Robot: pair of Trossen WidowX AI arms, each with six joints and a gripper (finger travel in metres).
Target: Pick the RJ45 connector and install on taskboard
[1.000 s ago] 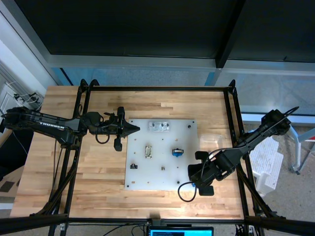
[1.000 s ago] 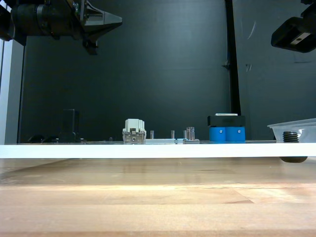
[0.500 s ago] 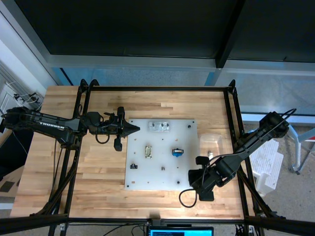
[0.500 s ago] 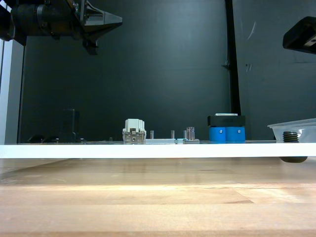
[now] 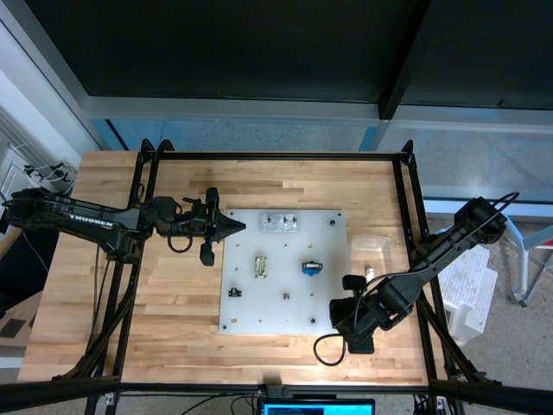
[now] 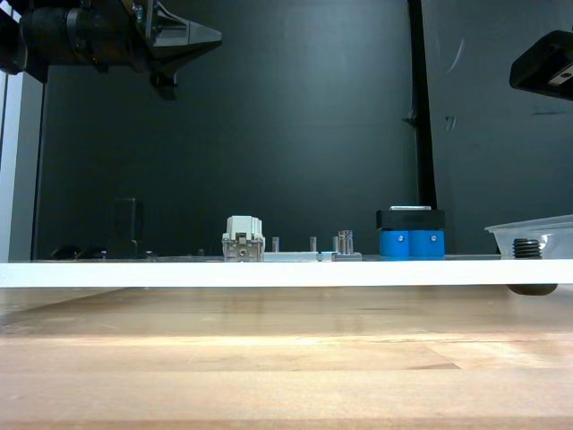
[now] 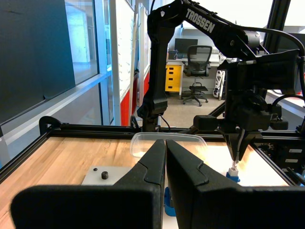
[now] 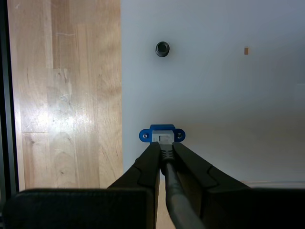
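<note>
Right wrist view hides most of the RJ45 connector (image 8: 165, 139). The right gripper (image 8: 164, 145) has its jaws closed on the plug's rear and on its grey cable (image 8: 172, 191). Only a small whitish front end shows, set in a blue fitting (image 8: 162, 135) close to the edge of the white taskboard (image 8: 214, 95). How deep the plug sits cannot be told. A black screw head (image 8: 162, 48) sits on the board well apart from it.

In the high view the right gripper's body covers both plug and fitting at the board's near right corner. In the low view the right arm is cut off by the frame edge, and neither plug nor fitting can be made out there. The left wrist view, looking across the board, shows the right gripper pointing straight down with the pale plug at its tip, on the blue fitting.

The left gripper (image 5: 235, 226) hangs above the board's left edge, towards the far corner, with its jaws closed together on nothing. A clear tray (image 5: 370, 251) lies on the desk (image 5: 173, 328) just beside the board's right edge
</note>
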